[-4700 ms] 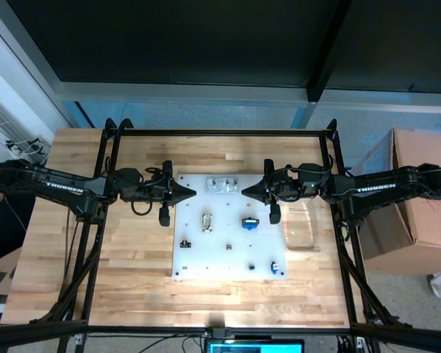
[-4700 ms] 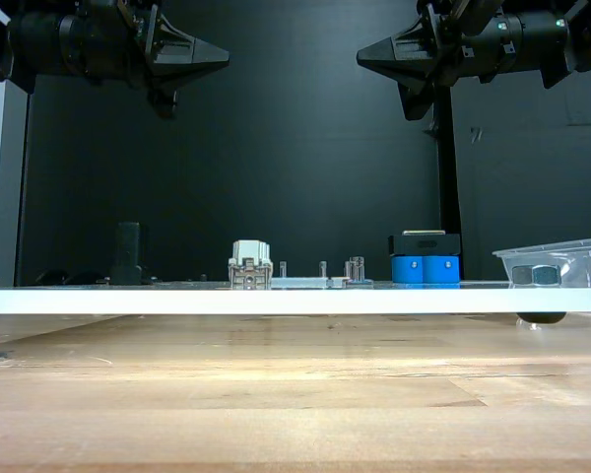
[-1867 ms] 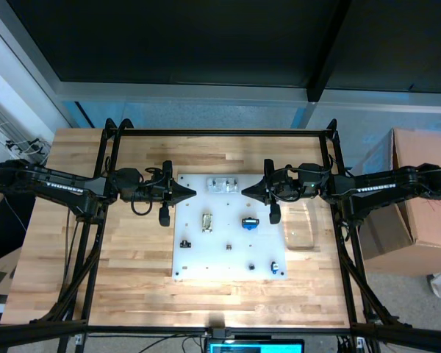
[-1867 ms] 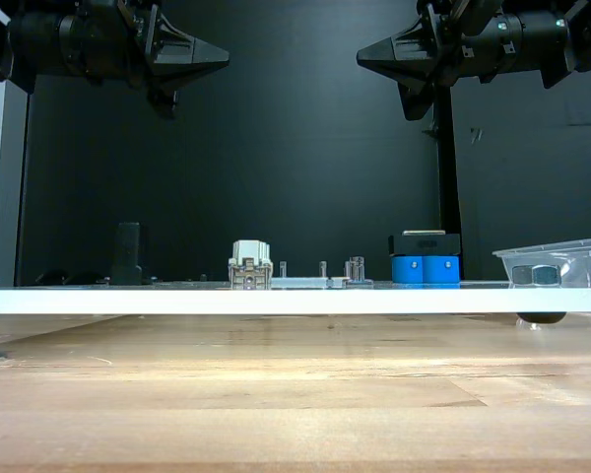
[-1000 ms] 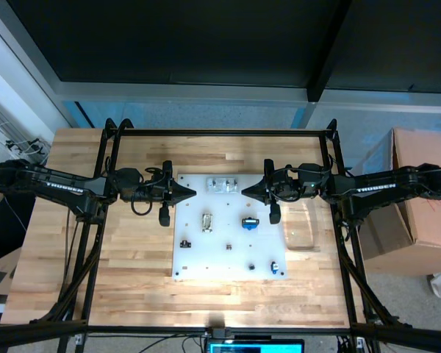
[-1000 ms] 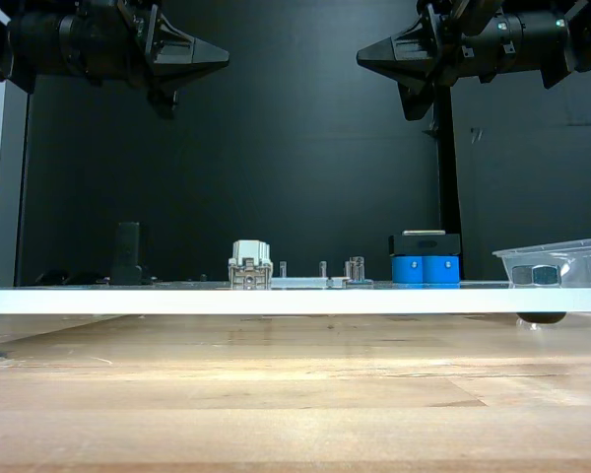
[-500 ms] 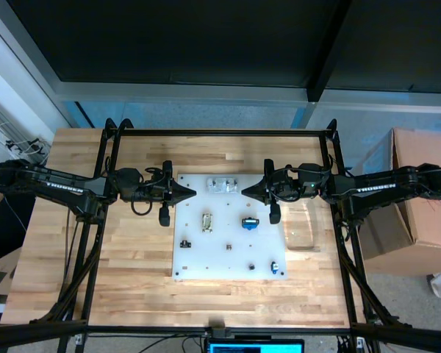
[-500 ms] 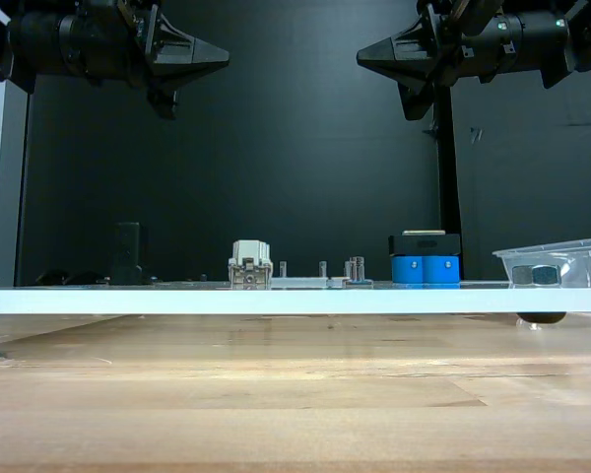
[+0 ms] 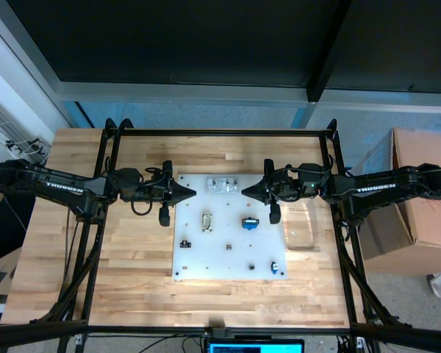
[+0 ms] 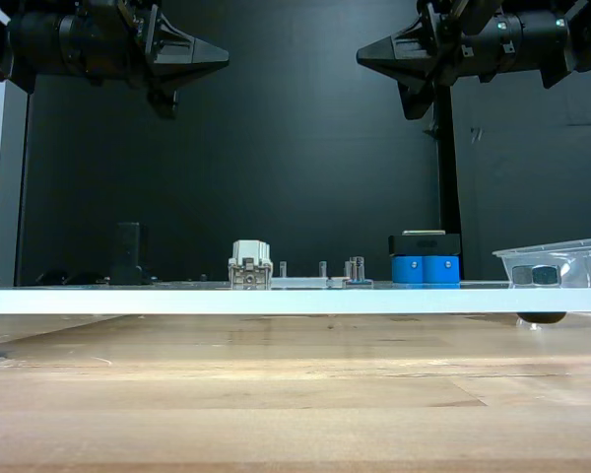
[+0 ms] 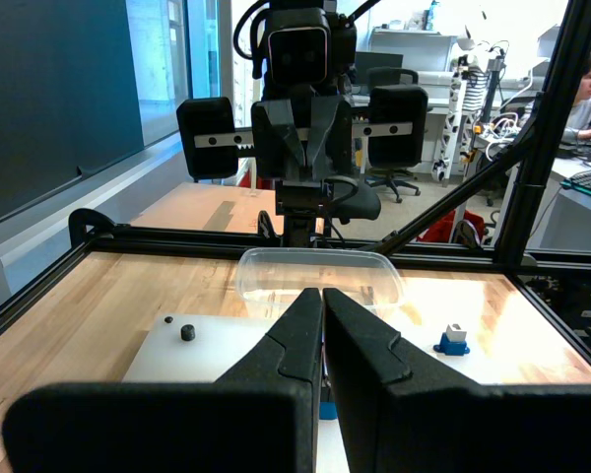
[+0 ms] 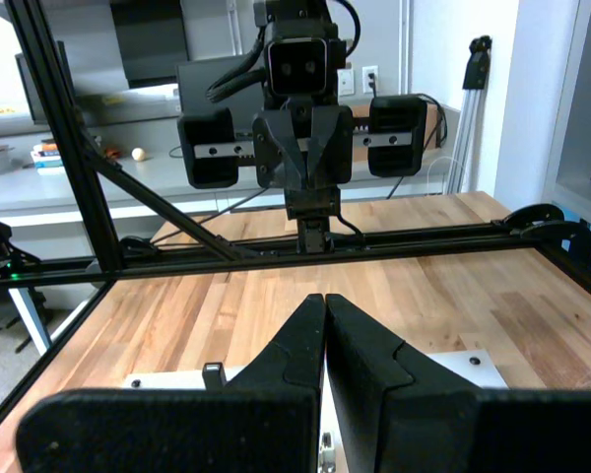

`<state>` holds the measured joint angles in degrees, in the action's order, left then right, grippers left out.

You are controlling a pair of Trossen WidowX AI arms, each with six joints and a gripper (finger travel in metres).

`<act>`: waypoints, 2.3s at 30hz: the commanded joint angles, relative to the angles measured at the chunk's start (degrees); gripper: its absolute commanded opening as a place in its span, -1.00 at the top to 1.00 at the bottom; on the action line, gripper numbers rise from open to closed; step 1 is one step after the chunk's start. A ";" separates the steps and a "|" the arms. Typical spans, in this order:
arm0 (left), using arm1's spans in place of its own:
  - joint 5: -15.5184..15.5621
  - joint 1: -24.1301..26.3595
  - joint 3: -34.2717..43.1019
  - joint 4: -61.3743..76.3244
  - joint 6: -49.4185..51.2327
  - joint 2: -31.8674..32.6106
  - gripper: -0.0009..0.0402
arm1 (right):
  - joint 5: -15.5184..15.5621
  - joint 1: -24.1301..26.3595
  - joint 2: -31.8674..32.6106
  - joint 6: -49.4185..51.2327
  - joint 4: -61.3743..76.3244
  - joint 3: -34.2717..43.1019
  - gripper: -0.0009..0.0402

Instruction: Unfasten the M12 nut and place it in the container

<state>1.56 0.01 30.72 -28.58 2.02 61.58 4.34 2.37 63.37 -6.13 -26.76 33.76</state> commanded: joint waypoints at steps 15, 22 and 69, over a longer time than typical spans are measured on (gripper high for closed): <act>-0.02 -0.02 0.00 0.00 -0.02 0.02 0.96 | -10.05 -19.67 10.93 -12.33 48.96 19.63 0.96; -0.02 0.00 0.00 0.00 -0.02 0.02 0.96 | -10.73 -26.47 21.79 -26.51 66.53 33.27 0.96; -0.02 -0.02 0.00 -0.02 -0.02 0.02 0.96 | -1.68 -28.48 54.21 -74.42 84.80 56.39 -0.03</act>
<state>1.56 0.01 30.72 -28.58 2.00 61.58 2.76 -26.13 117.43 -80.51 58.04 90.15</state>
